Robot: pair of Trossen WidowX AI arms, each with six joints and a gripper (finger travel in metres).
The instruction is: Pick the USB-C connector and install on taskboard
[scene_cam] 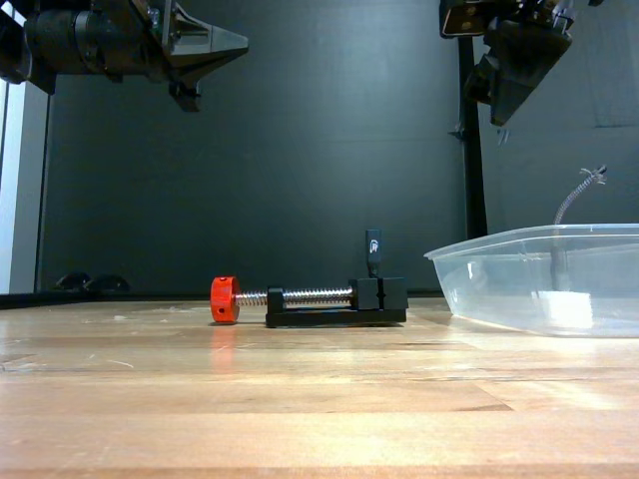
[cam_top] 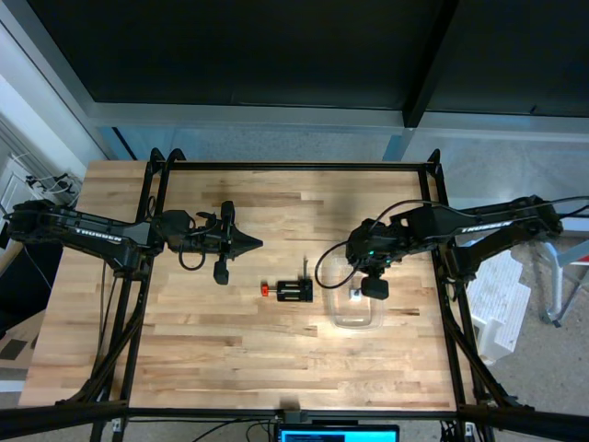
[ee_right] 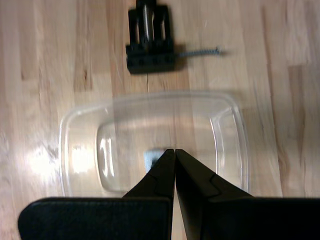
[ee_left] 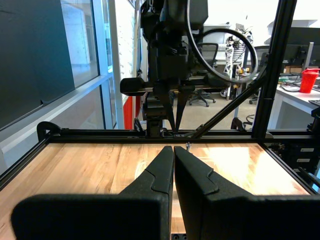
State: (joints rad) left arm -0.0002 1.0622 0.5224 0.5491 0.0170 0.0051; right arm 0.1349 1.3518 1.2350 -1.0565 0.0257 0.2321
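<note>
- Wooden table (cam_top: 230, 359): we find the USB-C connector (scene_cam: 372, 249) standing upright on the taskboard (scene_cam: 339, 318), opposite its knob (scene_cam: 225, 299).
- Left gripper (ee_left: 173, 149) hovers aloft, fingers pressed together.
- Right gripper (ee_right: 174, 151), fingers likewise pressed together, hangs over a clear tray (ee_right: 82, 125).

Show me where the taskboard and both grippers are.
taskboard (cam_top: 294, 293): high view, on its black body.
left gripper (cam_top: 258, 243): high view, between its shut fingertips, raised left of the taskboard.
right gripper (ee_right: 174, 151): right wrist view, between its shut fingertips, over the clear tray (ee_right: 232, 150), pointed at on its side wall.
</note>
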